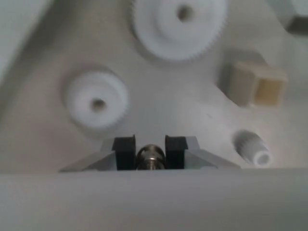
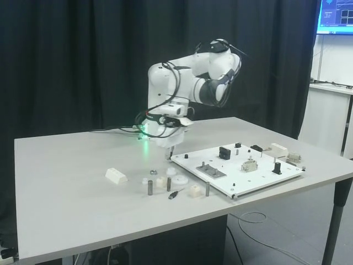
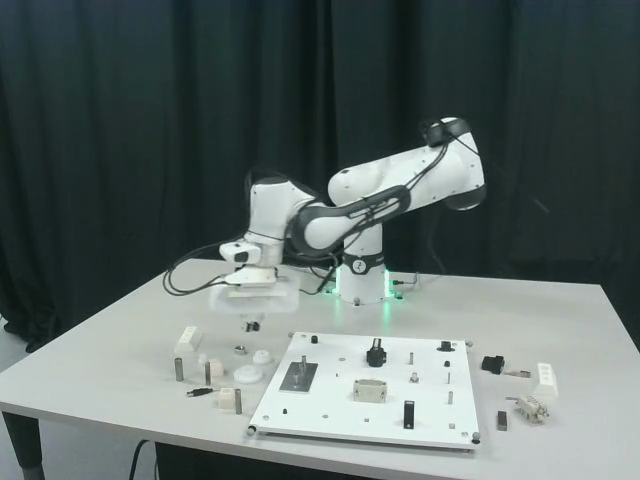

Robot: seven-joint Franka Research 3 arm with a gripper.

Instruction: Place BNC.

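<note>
Hand [image 1: 150, 153] closed on the connector [image 1: 150, 158], held between its black fingers [image 1: 124, 151] above the table [image 2: 66, 176], over two white gears [image 1: 97, 100] left of the white board [image 3: 340, 415].

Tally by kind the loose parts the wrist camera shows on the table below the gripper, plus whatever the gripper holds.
Gears: 2, a large gear and a small gear
Square blocks: 1, the block
Threaded pieces: 1, the threaded piece
Connectors: 1, the BNC in the gripper
Total: 5
</note>
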